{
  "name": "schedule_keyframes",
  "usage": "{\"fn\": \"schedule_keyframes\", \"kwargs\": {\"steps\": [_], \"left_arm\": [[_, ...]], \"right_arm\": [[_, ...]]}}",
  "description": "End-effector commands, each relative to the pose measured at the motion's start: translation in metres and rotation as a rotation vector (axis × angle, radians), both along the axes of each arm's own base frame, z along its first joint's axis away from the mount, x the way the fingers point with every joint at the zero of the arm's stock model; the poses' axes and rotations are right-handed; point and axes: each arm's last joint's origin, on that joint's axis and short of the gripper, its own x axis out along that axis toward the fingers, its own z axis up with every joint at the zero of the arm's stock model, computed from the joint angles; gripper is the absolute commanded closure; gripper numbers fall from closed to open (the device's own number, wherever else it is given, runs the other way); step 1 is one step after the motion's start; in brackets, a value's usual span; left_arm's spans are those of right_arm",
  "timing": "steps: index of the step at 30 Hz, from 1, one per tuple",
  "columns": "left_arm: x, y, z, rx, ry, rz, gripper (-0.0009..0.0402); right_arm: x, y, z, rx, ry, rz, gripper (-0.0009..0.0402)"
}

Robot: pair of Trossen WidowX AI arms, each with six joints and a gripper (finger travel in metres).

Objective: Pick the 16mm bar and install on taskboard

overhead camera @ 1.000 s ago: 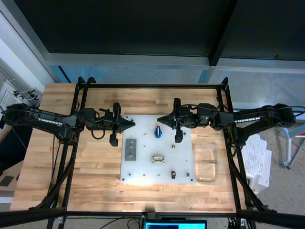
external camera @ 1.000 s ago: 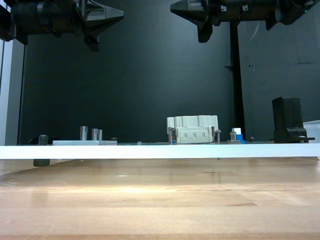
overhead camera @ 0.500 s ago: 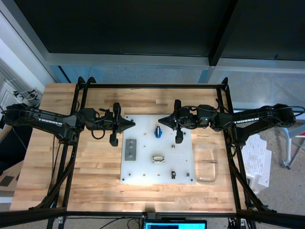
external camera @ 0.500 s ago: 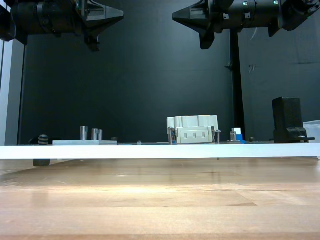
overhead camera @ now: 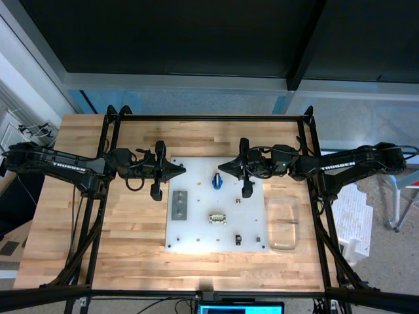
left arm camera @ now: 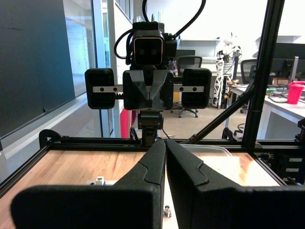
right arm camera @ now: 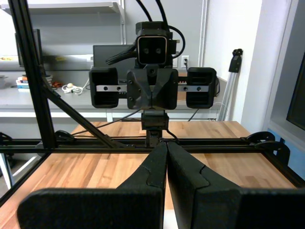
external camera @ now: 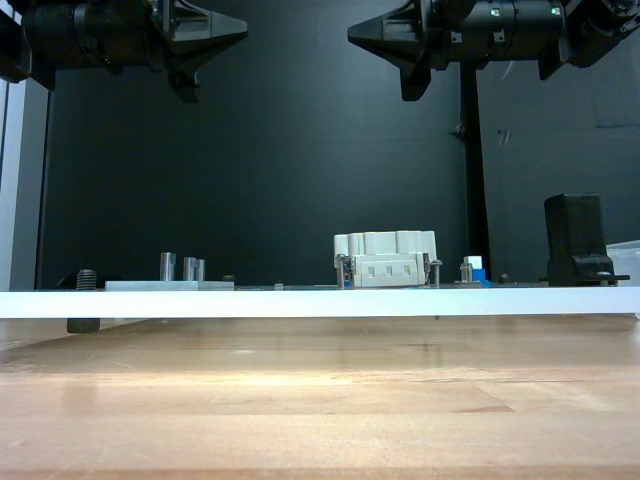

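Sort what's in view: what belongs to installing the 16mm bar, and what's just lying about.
Job: taskboard; left gripper, shut, raised over its far left corner; right gripper, shut, raised near the blue knob; the 16mm bar itself I cannot make out.
Lying about: clear tray right of the board; white connector, black block and blue knob on the board.

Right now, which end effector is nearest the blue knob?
The right end effector, shut, raised near the blue knob; left end effector, shut, hovers farther left.
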Motion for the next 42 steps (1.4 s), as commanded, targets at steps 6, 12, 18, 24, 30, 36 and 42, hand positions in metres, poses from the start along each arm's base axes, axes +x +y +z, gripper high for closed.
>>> {"fn": "schedule_keyframes", "kwargs": {"steps": [6, 12, 18, 24, 30, 36, 42], "left_arm": [[0.0, 0.0, 0.0, 0.0, 0.0, 0.0, 0.0393], [0.0, 0.0, 0.0, 0.0, 0.0, 0.0, 0.0393], [0.0, 0.0001, 0.0, 0.0, 0.0, 0.0, 0.0393], [0.0, 0.0001, 0.0, 0.0, 0.0, 0.0, 0.0393], [0.0, 0.0001, 0.0, 0.0, 0.0, 0.0, 0.0393], [0.0, 0.0, 0.0, 0.0, 0.0, 0.0, 0.0393], [0.0, 0.0, 0.0, 0.0, 0.0, 0.0, 0.0393]], "right_arm": [[0.0002, 0.0001, 0.0001, -0.001, 0.001, 0.0, 0.0393], [0.0014, 0.0001, 0.004, -0.002, -0.002, -0.001, 0.0393], [0.0016, -0.0001, 0.0033, -0.001, 0.003, -0.001, 0.0393], [0.0016, -0.0001, 0.0033, -0.003, 0.002, -0.001, 0.0393], [0.0016, 0.0001, 0.0033, -0.009, 0.002, -0.001, 0.0393], [0.0016, 0.0001, 0.0033, -0.009, 0.002, 0.0, 0.0393], [0.0016, 0.0001, 0.0033, -0.009, 0.002, 0.0, 0.0393]]}}
